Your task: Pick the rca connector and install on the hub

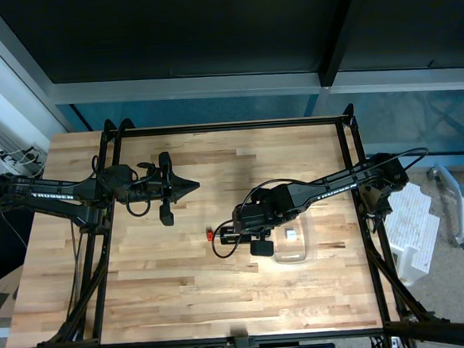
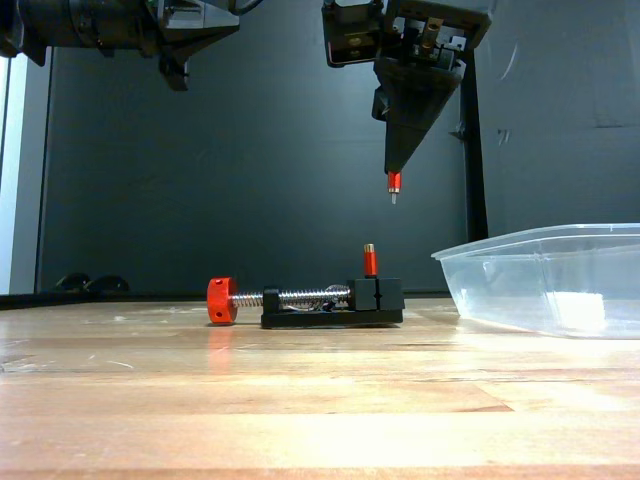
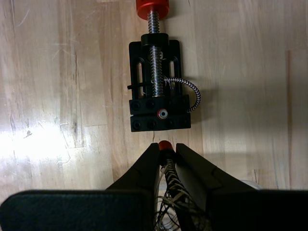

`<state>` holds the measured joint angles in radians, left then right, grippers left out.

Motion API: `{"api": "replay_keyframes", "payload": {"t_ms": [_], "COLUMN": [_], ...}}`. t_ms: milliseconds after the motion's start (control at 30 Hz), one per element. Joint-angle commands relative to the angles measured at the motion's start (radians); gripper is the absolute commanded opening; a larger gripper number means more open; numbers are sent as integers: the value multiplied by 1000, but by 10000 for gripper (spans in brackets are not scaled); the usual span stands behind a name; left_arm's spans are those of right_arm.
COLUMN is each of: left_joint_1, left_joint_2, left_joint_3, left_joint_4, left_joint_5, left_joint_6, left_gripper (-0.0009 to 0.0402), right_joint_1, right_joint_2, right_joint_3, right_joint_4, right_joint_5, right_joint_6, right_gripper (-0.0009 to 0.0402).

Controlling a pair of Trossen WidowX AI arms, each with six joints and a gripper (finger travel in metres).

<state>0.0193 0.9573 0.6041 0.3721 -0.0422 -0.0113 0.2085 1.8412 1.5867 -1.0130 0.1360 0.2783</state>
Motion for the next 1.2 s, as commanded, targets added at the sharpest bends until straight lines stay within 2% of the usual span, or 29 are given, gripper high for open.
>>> {"api": "replay_keyframes", "payload": {"t_ms": [33,567,1200], "left_joint_1": [0,0,0], "left_joint_2": [0,0,0], "left_joint_3": [0,0,0], "left_joint_4": [0,0,0], "left_joint_5": [0,0,0], "left_joint_6": [0,0,0], "left_gripper": [1,1,1], "right_joint_1": [0,0,0], "right_joint_2": [0,3,3], "right_joint_3": [-1,-16,-89], "right_joint_4": [0,15,96], "right_joint_5": [0,1,-2], "right_joint_6": [1,1,2], "right_gripper": [0,0,0]}}
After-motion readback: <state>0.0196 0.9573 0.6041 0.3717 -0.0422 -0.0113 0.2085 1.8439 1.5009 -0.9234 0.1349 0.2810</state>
